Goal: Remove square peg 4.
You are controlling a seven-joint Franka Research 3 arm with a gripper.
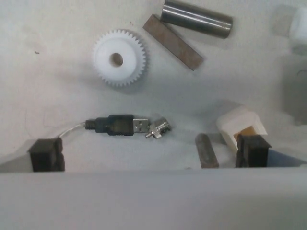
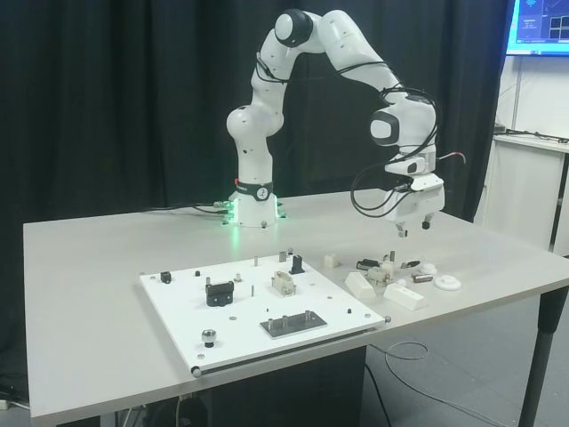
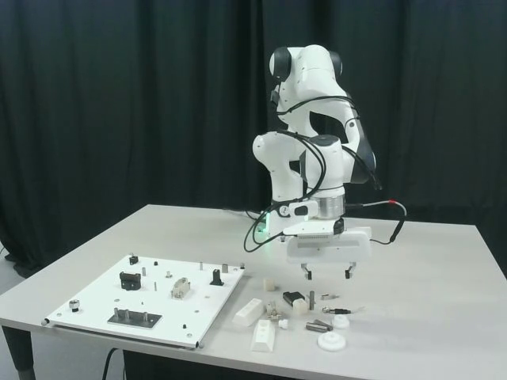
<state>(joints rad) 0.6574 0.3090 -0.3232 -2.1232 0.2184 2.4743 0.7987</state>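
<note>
Two fingers (image 1: 45, 154) of the gripper (image 1: 148, 153) stand spread wide with nothing between their pads, hanging above the loose parts on the grey surface (image 1: 48, 86). Take the white gear (image 1: 118, 58) as your landmark. What looks like square peg 4 (image 1: 206, 151), a short grey bar, lies flat on the surface, apart from the gear and just beside a white block (image 1: 240, 122). One finger sits right over that block's edge. You'll see a black USB plug (image 1: 117, 125) on its cable near the gear, with a small metal connector (image 1: 159, 129) at its tip. A flat bar (image 1: 172, 41) and a round metal cylinder (image 1: 196, 19) lie close by the gear. Your white board (image 3: 95, 313) sits well apart from the gear.
</note>
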